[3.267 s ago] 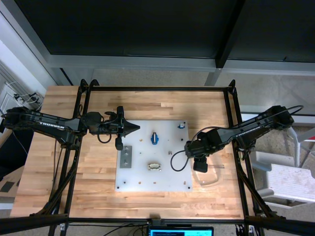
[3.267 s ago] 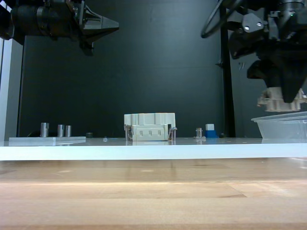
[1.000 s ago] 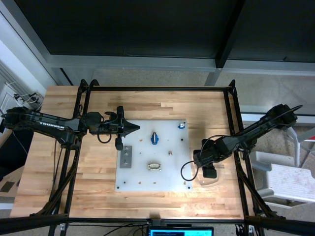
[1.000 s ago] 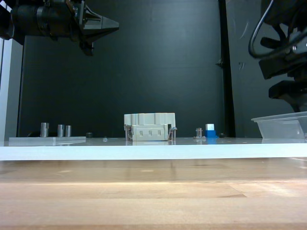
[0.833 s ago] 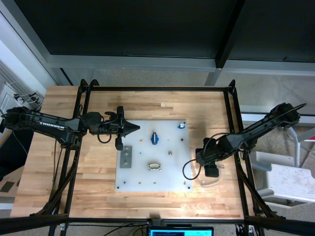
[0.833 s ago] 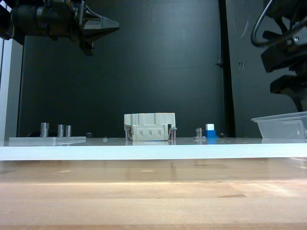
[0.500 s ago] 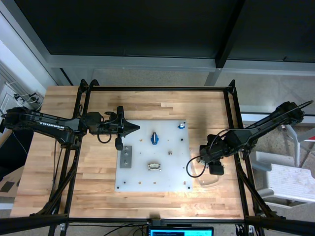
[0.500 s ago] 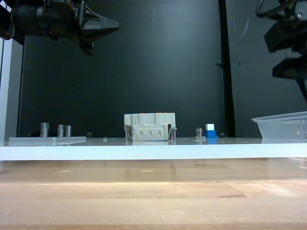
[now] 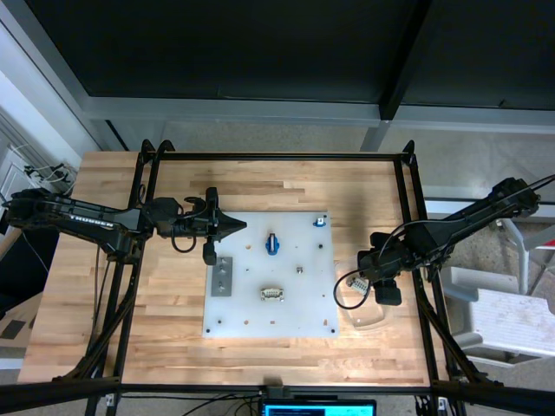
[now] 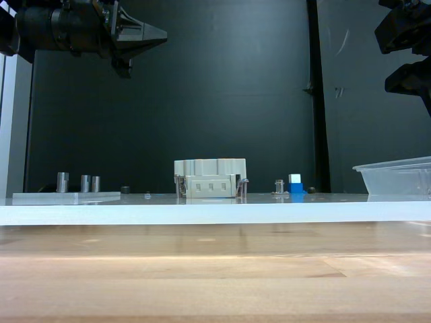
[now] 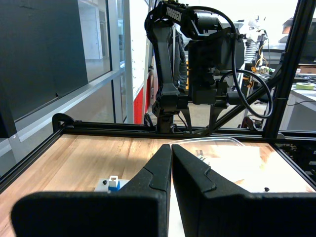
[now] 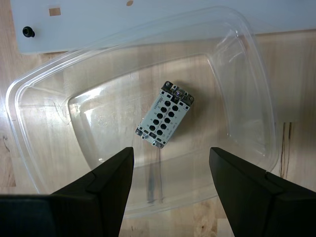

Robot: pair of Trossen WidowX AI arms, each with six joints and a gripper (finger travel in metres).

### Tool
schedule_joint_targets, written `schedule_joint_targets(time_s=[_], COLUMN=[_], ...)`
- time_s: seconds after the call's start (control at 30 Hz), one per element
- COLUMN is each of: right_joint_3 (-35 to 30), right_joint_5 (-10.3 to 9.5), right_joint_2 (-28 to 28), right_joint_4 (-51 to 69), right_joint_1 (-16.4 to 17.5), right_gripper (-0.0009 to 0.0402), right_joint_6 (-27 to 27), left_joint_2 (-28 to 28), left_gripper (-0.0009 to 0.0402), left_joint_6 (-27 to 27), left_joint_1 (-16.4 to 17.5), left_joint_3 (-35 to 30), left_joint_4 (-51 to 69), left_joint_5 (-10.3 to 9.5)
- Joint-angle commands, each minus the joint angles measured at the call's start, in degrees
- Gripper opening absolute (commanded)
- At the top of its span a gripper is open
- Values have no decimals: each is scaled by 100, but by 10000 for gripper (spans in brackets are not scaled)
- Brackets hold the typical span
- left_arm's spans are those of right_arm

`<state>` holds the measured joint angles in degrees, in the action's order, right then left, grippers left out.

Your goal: Remove the HAN10-E connector and place it in the container

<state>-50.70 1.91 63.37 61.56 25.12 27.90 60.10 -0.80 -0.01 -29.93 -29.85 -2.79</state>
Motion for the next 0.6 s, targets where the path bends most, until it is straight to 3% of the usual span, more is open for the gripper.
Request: schedule_joint_targets(time_s=[0.03, 0.6], right_joint_3=[0, 0], right_joint_5=[2, -2], right_joint_2=[4, 4], right_joint_4=[4, -17], right_joint_1=[0, 0], right_gripper=[205, 199], right_joint_6=[-33, 22], left_joint_2=[2, 2], left_gripper=[0, 0], left_joint_6=[0, 0], left_joint_1=[2, 0], left_joint_3=[-2, -2], left_joint_4=[-2, 0], left_joint_5=[2, 2])
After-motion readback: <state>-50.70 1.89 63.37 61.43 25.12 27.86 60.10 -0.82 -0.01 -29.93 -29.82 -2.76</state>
